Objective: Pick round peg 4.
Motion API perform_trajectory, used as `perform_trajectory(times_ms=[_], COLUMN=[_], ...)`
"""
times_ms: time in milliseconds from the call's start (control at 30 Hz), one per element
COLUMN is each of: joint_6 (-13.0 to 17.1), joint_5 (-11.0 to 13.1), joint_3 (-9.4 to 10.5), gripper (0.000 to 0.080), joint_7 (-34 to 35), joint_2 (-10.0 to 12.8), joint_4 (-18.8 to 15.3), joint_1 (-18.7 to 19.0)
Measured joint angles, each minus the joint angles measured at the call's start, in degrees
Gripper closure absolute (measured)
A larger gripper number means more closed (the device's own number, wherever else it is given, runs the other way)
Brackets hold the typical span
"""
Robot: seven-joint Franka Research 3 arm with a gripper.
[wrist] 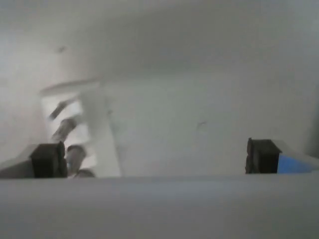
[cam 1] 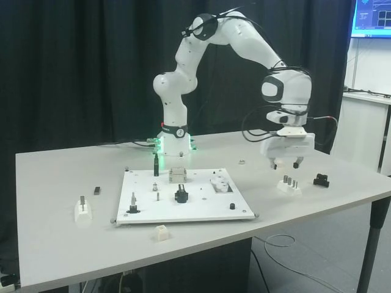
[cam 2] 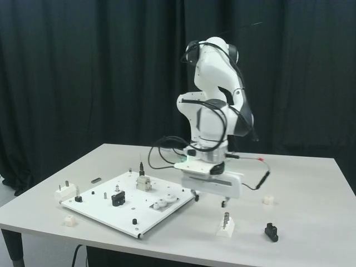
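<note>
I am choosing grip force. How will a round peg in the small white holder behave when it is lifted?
The pegs look like stiff metal, so bending is unlikely. Smooth and round, one may slip or roll if dropped. The small white holder seems light and may lift along. The hand hovers above.

No text, label, brand, number or sign can be read anywhere in these views. The monitor (cam 1: 372, 18) at the upper corner of the first room view shows some marks, but they are too small to make out. The white board (cam 1: 183, 198), the small blocks and the arm (cam 1: 238, 43) carry no legible writing
</note>
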Motion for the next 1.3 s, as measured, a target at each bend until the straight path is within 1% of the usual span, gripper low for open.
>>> perform_trajectory(times_ms=[133,300,500,667,933,1300], joint_6=[-0.11,0.16,1.58,3.13,3.81,5.43], joint_5=[-1.20,-2.07,-3.21,-4.38,-5.35,-5.43], joint_3=[0.49,1.72,3.12,3.97,4.53,4.55], gripper=[0.0003,0.0003,0.0003,0.0003,0.0003,0.0003], joint_7=[-1.09,-2.55,-3.53,-3.53,-3.53,-3.53], joint_2=[0.49,1.55,2.79,3.33,3.73,3.73], joint_4=[-0.07,-0.15,-0.68,-1.43,-2.02,-3.36], joint_1=[1.42,2.18,2.60,2.67,2.66,2.43])
